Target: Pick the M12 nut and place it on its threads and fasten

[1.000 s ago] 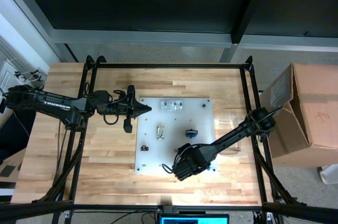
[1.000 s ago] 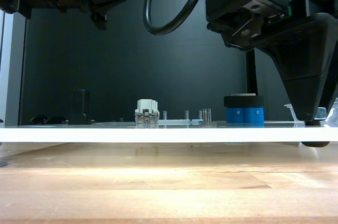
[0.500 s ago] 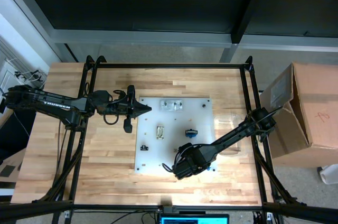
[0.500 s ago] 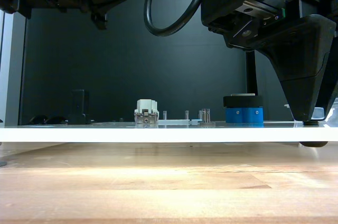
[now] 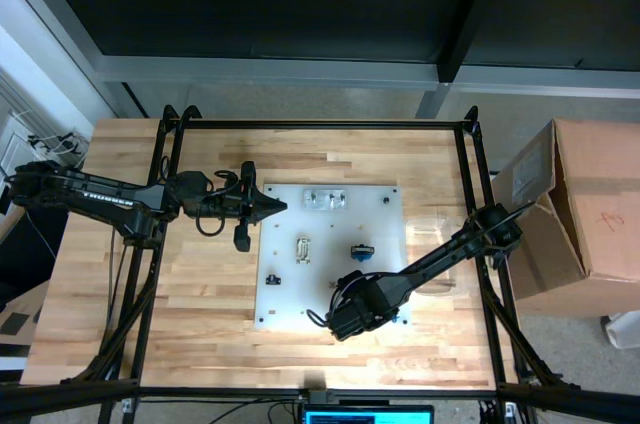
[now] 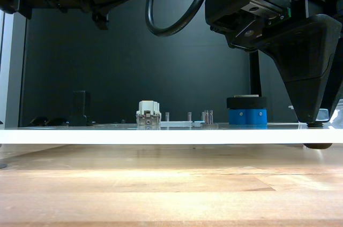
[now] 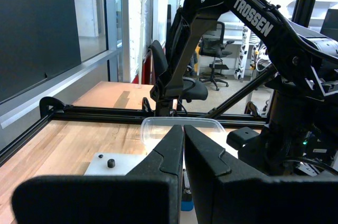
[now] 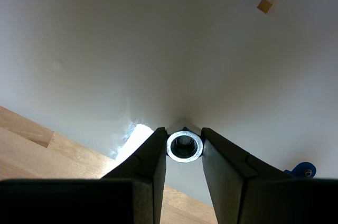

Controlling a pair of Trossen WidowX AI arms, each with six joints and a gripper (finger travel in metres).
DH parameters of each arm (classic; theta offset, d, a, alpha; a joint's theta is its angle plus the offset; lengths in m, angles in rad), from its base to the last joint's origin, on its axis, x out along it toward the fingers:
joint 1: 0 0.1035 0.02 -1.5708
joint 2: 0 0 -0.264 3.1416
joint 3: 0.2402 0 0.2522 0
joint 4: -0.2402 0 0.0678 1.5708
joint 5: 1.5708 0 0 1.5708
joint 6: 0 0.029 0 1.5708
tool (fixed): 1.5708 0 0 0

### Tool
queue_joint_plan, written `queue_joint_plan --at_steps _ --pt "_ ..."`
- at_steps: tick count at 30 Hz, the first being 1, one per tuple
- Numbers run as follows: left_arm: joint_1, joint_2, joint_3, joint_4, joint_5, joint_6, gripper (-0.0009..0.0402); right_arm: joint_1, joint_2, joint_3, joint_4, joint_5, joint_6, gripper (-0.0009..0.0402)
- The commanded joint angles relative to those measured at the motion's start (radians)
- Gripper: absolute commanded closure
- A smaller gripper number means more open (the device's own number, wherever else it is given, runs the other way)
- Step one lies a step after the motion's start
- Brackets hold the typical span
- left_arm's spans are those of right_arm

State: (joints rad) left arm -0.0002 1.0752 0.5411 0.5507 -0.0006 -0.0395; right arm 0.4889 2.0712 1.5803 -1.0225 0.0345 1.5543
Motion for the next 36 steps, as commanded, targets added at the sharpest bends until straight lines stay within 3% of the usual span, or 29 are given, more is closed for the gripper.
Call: queue_joint_plan --at_steps 1,12,19,23,27,30,36 --pt "0.0 0.0 0.0 0.0 0.0 0.0 0.0393 0.0 -0.001 0.004 -0.002 -0.001 0.0 0.0262" --pt "0.0 0.0 0.0 0.0 0.0 0.0 0.0393 0.0 -0.029 0.016 -0.007 0.004 -0.029 0.0167" --pt "0.0 0.0 0.0 0.0 0.0 0.0 0.0393 -0.003 -0.08 0.015 -0.06 0.063 -0.07 0.0161" --pt "0.0 0.0 0.0 0.0 0.0 0.0 0.0393 -0.008 -0.11 0.015 -0.1 0.078 -0.269 0.0169" --pt "0.0 0.0 0.0 0.0 0.0 0.0 0.0393 -0.008 -0.13 0.012 -0.132 0.075 -0.61 0.0201" --pt "0.0 0.0 0.0 0.0 0.0 0.0 0.0393 -0.007 -0.13 0.01 -0.134 0.069 -0.83 0.0246" --pt "0.0 0.0 0.0 0.0 0.0 0.0 0.0393 0.003 -0.121 -0.002 -0.115 0.061 -1.071 0.0391"
